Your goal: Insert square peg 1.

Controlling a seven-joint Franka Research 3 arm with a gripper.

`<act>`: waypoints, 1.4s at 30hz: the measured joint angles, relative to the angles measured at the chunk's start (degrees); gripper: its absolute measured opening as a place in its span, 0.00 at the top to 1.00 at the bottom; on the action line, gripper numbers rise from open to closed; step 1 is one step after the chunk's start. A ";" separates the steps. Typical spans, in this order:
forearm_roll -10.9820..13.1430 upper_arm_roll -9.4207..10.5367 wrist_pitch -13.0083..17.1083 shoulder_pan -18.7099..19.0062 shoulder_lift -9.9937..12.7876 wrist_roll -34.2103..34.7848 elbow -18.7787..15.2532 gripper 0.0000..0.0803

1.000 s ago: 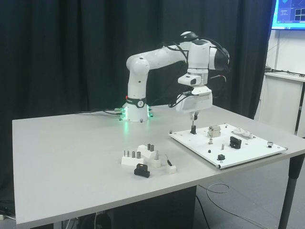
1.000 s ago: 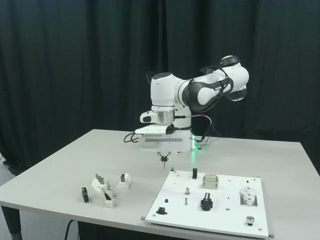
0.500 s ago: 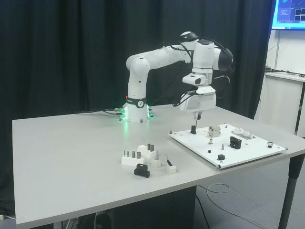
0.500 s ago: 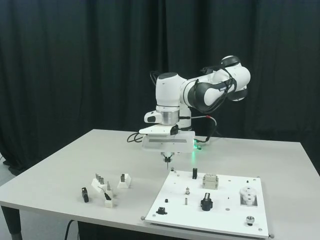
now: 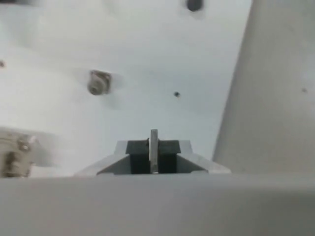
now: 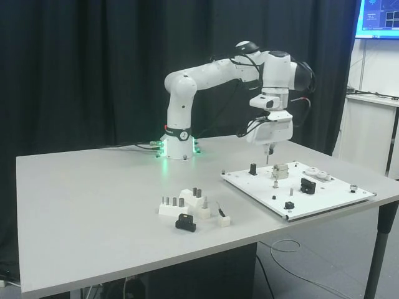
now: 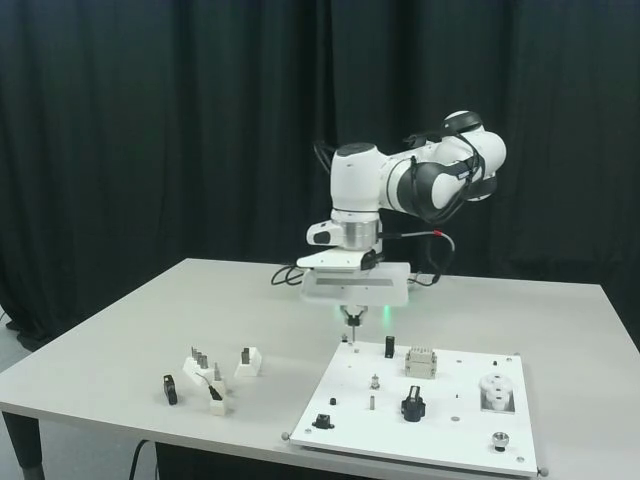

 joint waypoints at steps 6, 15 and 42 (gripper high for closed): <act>0.46 1.05 0.20 0.29 -0.14 3.32 2.46 0.96; 0.46 2.79 1.29 0.32 -0.25 8.05 6.33 0.96; -0.91 6.99 2.60 1.40 -0.24 14.84 10.23 0.96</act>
